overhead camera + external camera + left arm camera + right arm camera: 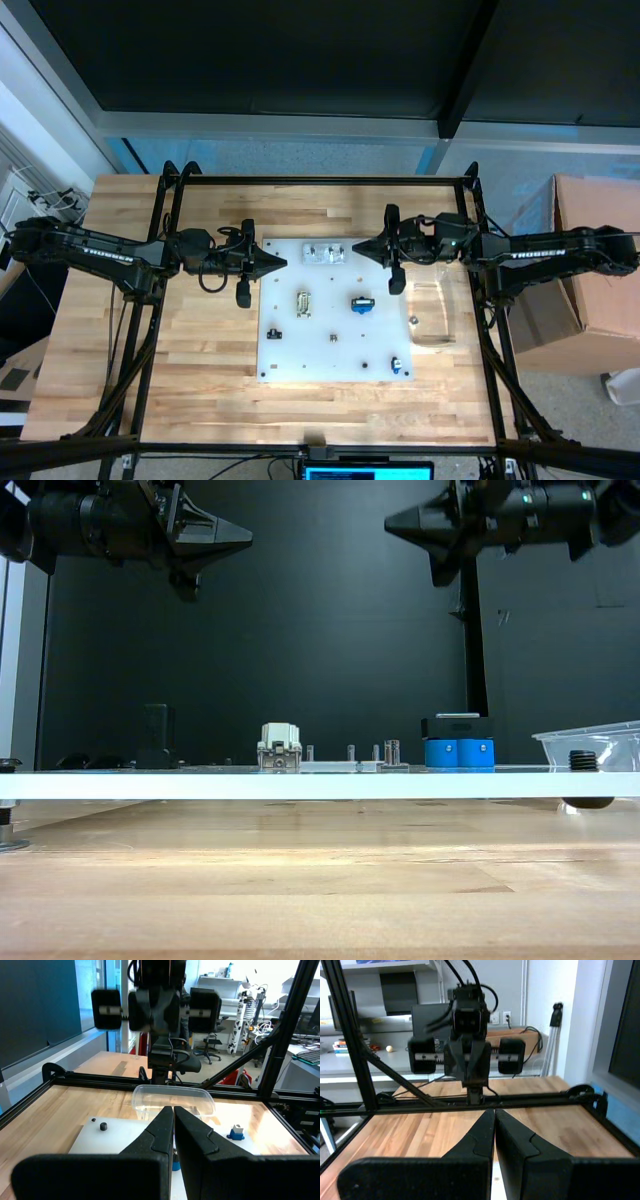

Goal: Unfasten the M12 nut and place it in the container

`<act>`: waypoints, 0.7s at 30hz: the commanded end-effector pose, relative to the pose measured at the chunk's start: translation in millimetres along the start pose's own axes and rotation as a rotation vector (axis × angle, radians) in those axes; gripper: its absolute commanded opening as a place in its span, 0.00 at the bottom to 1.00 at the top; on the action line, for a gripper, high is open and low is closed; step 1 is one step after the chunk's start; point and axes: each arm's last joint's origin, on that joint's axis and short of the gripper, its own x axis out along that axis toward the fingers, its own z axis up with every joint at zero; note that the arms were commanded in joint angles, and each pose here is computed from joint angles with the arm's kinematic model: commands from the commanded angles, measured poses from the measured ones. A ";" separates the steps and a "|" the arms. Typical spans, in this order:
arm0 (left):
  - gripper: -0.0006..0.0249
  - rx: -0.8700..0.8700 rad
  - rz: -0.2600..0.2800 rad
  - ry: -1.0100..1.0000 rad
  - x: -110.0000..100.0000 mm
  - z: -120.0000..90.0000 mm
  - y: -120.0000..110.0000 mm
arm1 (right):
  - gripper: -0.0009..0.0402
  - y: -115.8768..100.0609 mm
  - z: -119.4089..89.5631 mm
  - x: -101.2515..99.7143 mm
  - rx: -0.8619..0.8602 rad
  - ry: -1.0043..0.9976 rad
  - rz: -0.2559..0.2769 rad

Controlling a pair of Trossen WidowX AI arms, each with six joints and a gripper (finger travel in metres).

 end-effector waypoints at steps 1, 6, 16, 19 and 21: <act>0.02 0.000 0.000 0.000 0.1 -0.1 0.1 | 0.02 0.1 -7.6 -1.7 0.004 0.007 0.001; 0.02 0.000 0.000 0.000 0.1 -0.1 0.0 | 0.02 0.3 -13.7 -2.7 0.003 0.023 0.006; 0.03 0.000 0.000 0.000 0.1 -0.1 0.0 | 0.02 1.1 -13.5 -2.7 0.005 0.023 0.026; 0.02 0.000 0.000 0.000 0.1 -0.1 0.1 | 0.02 1.3 -13.5 -2.7 0.005 0.023 0.027; 0.02 0.000 0.000 0.000 0.1 -0.1 0.1 | 0.02 1.4 -13.5 -2.7 0.005 0.023 0.028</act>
